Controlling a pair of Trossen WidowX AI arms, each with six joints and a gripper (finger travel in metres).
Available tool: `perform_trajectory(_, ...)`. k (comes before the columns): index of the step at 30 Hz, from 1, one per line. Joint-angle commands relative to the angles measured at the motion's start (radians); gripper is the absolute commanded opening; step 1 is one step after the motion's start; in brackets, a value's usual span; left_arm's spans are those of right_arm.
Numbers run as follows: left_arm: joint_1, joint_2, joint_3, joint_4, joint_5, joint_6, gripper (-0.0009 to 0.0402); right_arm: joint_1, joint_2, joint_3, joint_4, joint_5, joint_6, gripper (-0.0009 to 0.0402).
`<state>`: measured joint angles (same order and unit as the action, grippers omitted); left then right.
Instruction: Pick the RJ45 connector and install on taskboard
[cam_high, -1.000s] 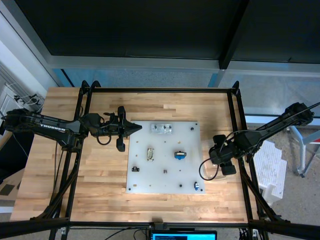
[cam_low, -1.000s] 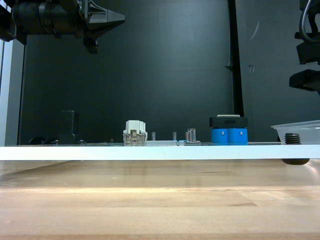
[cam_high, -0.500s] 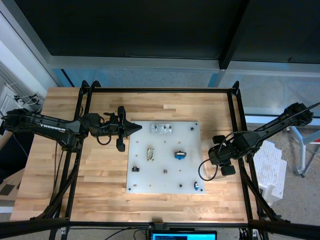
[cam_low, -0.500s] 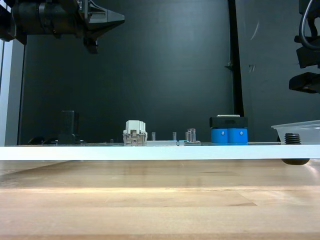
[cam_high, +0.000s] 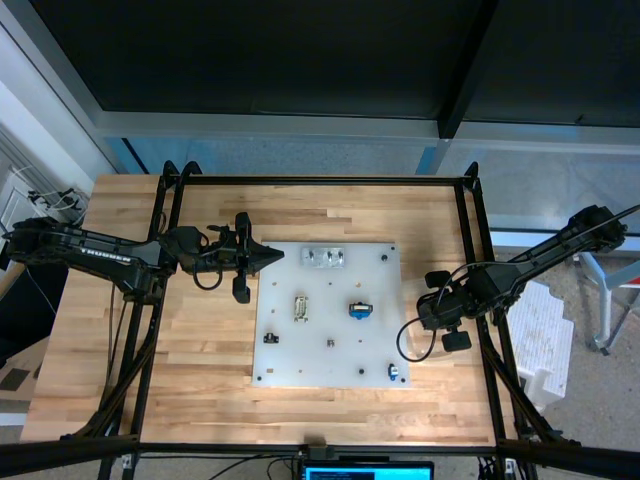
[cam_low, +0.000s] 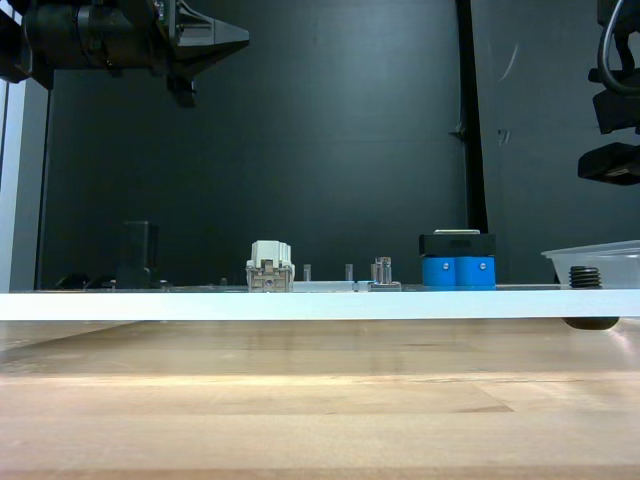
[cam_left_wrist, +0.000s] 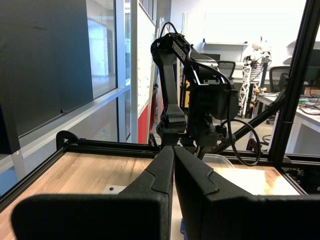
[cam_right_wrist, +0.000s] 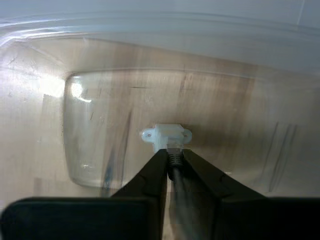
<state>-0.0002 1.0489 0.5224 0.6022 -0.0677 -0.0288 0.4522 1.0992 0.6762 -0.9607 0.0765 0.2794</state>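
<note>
Pick looks done imo: right gripper (cam_right_wrist: 172, 155) is pinching the RJ45 connector (cam_right_wrist: 166, 135) high over the clear tray (cam_low: 598, 251), right side of the high view. Not yet carried to the taskboard (cam_high: 372, 345) or seated. Left gripper (cam_high: 274, 256), pressed together, hovers by the board's upper-left edge, so the path looks open.
</note>
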Motion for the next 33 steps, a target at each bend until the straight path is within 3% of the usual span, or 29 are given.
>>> perform_trajectory(1,0.000,0.000,0.000,0.000,0.000,0.000,0.0000,0.000,-0.007,0.001,0.001,0.000,0.000,0.0000)
perform_trajectory(9,0.000,0.000,0.000,0.000,0.000,0.000,0.0000,0.002,-0.031,0.016,-0.026,-0.009,0.000,0.0001)
perform_trajectory(17,0.000,0.000,0.000,0.000,0.000,0.000,0.0000,0.002,-0.035,0.143,-0.153,-0.010,0.006,0.0000)
perform_trajectory(21,0.000,0.000,0.000,0.000,0.000,0.000,0.0000,0.002,-0.032,0.212,-0.198,-0.027,0.060,0.0000)
perform_trajectory(33,0.000,0.000,0.000,0.000,0.000,0.000,0.0000,0.005,0.019,0.328,-0.254,-0.025,0.179,0.0000)
